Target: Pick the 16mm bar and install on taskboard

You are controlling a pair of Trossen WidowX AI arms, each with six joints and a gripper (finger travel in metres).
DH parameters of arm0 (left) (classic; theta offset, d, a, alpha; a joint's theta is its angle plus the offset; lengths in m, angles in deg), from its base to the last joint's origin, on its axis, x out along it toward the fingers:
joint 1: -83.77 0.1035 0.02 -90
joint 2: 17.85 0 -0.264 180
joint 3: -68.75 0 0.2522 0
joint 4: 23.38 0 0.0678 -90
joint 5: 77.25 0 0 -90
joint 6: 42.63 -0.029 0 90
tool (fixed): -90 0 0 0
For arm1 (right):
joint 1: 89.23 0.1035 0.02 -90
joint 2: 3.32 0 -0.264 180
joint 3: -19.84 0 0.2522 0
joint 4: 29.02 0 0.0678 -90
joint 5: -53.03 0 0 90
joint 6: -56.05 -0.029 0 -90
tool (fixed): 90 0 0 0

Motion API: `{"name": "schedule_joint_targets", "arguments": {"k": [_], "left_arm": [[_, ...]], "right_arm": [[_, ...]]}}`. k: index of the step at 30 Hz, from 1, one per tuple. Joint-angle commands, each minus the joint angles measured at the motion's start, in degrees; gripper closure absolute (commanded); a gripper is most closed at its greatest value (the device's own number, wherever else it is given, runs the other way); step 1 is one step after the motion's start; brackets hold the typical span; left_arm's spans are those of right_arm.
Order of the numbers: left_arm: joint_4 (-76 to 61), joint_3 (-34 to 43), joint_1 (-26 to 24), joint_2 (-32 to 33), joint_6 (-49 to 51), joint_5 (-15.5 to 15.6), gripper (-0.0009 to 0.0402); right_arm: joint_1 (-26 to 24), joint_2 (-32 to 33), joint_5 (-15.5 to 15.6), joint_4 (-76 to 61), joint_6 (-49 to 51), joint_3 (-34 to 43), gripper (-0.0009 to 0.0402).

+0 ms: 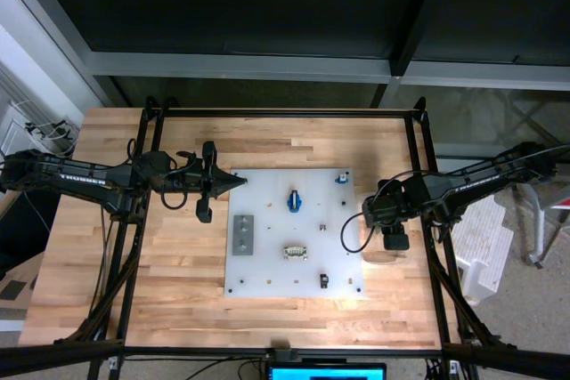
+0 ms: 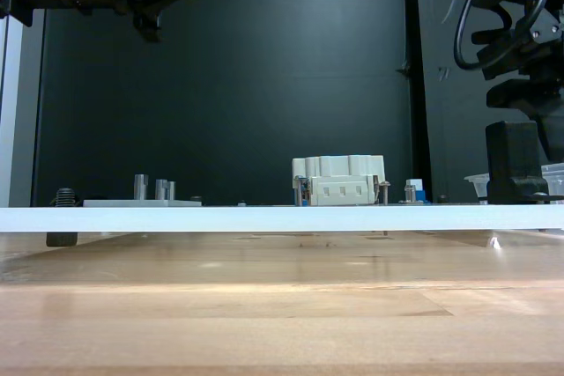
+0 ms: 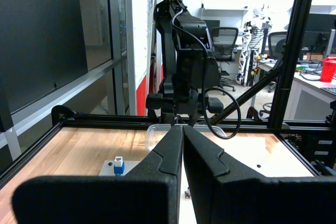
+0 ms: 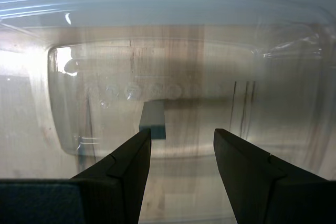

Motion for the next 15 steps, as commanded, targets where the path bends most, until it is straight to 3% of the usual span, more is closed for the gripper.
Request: {"name": "schedule_joint_targets", "arguments": {"k": [1, 15], "left_arm": [[0.0, 0.0, 0.0, 0.0, 0.0, 0.0, 0.0393], [0.0, 0.0, 0.0, 0.0, 0.0, 0.0, 0.0393]], "right_arm": [[0.0, -0.6, 0.0, -1.8, -0.1, 1.4, 0.0228], [0.2, -2.7, 0.0, -5.9, -0.2, 4.4, 0.0228]]}}
